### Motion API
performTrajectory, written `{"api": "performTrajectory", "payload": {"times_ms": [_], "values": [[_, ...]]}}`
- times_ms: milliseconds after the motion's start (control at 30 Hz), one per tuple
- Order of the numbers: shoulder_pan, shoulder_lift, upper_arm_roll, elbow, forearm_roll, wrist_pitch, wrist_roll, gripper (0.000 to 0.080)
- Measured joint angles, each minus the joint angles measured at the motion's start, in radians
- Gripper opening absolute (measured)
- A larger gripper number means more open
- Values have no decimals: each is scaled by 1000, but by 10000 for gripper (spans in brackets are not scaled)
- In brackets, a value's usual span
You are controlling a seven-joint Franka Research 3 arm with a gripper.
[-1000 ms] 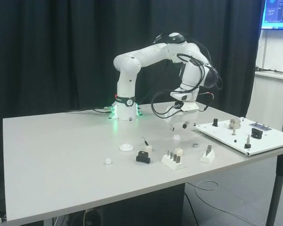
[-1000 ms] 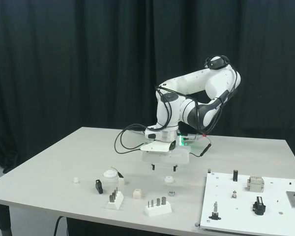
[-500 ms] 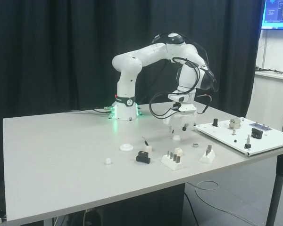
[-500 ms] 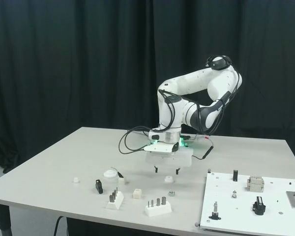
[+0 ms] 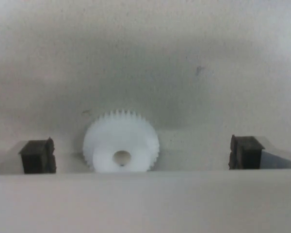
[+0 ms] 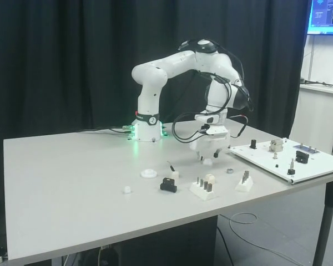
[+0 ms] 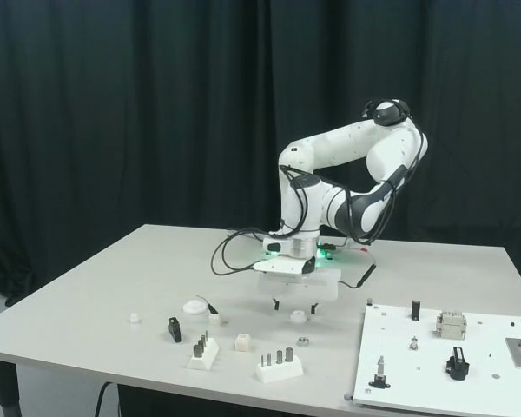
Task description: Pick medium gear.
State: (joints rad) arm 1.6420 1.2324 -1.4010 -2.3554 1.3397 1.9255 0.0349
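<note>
The pincer [image 5: 140,155] stands spread wide and holds nothing, low over the grey counter [image 6: 66,183]. The white medium gear [image 5: 121,148] lies flat between its black fingertips [image 5: 37,156], touching neither.

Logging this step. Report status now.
Gripper open, low over the table. Medium gear flat on the table between the fingers, off-centre, not gripped. Nothing in the way.

Grey table [image 6: 61,183], white gear [image 5: 121,148], white board [image 7: 434,369], 2 peg blocks [image 7: 279,367], arm base [image 6: 147,132]
</note>
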Motion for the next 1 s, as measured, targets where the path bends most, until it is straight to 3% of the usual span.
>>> {"api": "performTrajectory", "payload": {"times_ms": [700, 1000], "values": [[0, -3, 23, -19, 65, -24, 32, 800], [-1, -3, 30, -21, 75, -27, 42, 800]]}}
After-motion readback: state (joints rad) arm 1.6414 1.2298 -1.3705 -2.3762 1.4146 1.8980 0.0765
